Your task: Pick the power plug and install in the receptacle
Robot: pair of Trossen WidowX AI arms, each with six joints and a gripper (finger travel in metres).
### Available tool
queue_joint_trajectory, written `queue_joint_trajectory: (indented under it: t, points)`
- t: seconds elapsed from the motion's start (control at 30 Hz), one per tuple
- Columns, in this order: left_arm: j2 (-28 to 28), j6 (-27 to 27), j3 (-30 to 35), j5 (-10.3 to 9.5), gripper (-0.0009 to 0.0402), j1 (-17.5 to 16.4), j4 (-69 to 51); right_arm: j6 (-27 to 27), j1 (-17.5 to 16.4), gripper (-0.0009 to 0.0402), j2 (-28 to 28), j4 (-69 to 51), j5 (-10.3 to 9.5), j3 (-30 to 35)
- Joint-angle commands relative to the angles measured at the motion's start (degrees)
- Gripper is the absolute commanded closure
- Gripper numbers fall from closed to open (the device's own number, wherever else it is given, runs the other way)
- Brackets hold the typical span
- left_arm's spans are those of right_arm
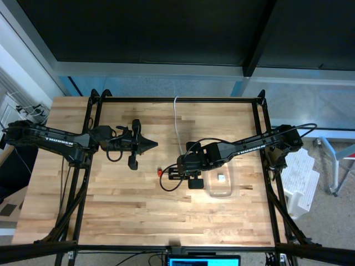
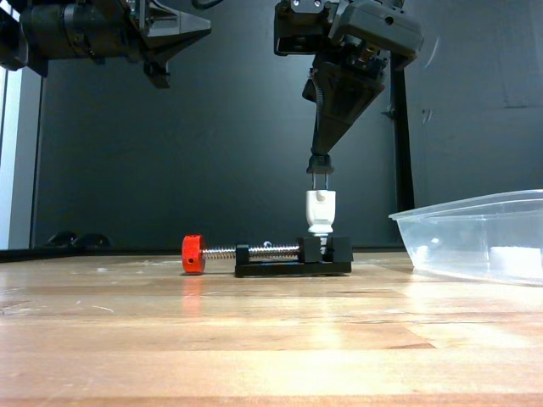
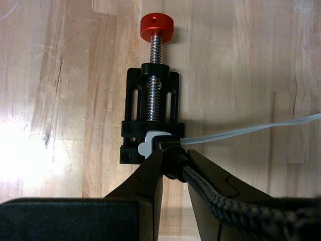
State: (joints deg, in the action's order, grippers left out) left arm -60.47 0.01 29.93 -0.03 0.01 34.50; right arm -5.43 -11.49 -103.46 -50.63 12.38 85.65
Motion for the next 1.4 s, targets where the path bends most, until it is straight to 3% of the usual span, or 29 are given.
queue_joint_trajectory:
  t: [0.03, 1.4]
  points:
    - [0.0, 0.0, 0.0, 0.00, 0.0393, 0.0, 0.0, 0.0, 0.0, 0.0393, 0.1, -0.1, 0.00, 0.0]
    - [0.0, 0.0, 0.0, 0.00, 0.0393, 0.0, 0.0, -0.5, -0.7, 0.0393, -1.8, 3.6, 0.07, -4.0]
